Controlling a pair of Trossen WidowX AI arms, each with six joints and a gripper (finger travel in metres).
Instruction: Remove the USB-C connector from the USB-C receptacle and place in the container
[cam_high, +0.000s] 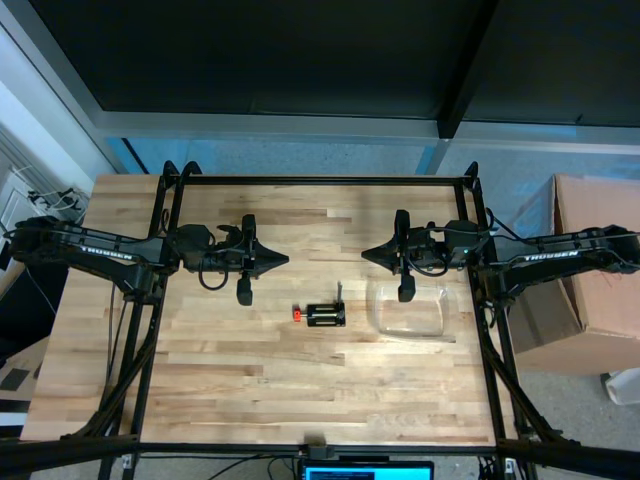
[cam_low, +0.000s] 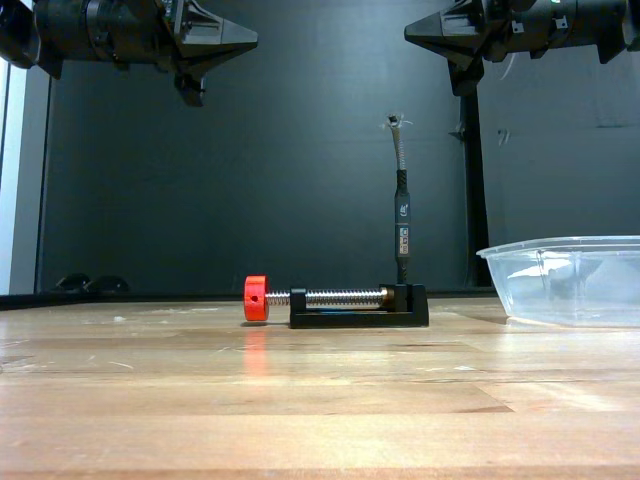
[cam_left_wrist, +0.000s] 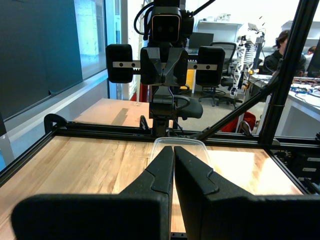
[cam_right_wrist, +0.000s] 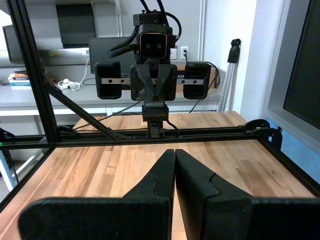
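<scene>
Seen from above, the left gripper (cam_high: 287, 260) hangs over the left half of the table (cam_high: 250, 380), pointing inward, and the right gripper (cam_high: 363, 254) faces it from the right, with a wide gap between the two tips. Nearer than that gap lies a small black fixture (cam_high: 322, 316) with a red knob (cam_high: 297, 314) at its left end. The connector (cam_high: 339, 293) rises from the fixture's right end. The clear container (cam_high: 425, 318) sits just right of the fixture, below the right arm's wrist. From table height, the connector (cam_low: 403, 225) stands upright. Its lower end is seated in the receptacle (cam_low: 408, 300), the black block at the right end of the fixture, and a short frayed cable stub tops it. A threaded screw (cam_low: 340, 297) runs from that block to the knob (cam_low: 256, 298). The container (cam_low: 565, 280) rests on the wood to the right, apart from the fixture. Both grippers hang high above, the left gripper (cam_low: 250, 40) and the right gripper (cam_low: 410, 33), well clear of the connector and touching nothing. Along the left wrist, the left gripper's (cam_left_wrist: 173, 150) fingers are pressed together with nothing between them. Beyond them are the container's rim (cam_left_wrist: 195, 144) and the right arm (cam_left_wrist: 167, 65), facing back. Along the right wrist, the right gripper's (cam_right_wrist: 174, 152) fingers likewise meet, empty, over bare wood, with the left arm (cam_right_wrist: 152, 75) opposite.
</scene>
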